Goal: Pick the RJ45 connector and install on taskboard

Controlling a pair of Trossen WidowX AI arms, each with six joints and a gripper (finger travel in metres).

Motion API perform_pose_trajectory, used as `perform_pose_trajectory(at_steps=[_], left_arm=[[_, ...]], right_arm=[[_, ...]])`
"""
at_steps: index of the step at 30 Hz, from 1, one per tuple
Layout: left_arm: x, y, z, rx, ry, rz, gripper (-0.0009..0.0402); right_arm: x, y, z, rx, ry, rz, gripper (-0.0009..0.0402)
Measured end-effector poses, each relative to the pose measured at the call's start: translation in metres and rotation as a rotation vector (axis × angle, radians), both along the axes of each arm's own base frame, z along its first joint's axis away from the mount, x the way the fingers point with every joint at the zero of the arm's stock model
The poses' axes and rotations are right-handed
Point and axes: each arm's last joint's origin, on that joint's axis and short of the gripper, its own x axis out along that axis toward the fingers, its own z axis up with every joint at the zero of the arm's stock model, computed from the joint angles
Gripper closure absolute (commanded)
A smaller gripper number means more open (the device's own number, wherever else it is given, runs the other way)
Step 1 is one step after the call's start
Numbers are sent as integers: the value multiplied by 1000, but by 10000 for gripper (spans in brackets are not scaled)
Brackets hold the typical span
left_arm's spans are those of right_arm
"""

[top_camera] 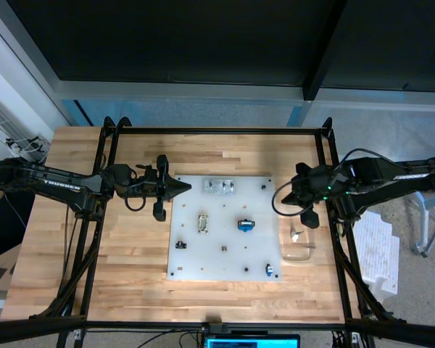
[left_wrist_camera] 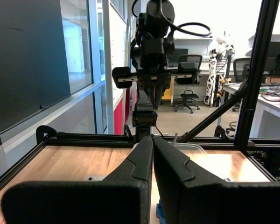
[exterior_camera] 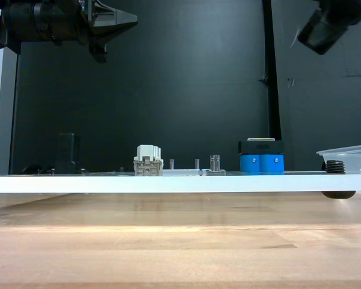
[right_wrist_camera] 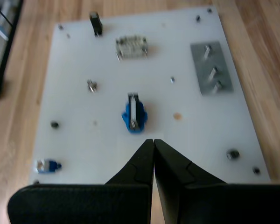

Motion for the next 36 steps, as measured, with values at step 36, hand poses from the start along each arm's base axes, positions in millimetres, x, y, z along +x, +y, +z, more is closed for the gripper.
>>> perform_pose_trajectory(at_steps=[36], left_arm=[[0,0,0,0,0,0,393]], right_arm=[[-55,53,-25,-29,370,88,362]])
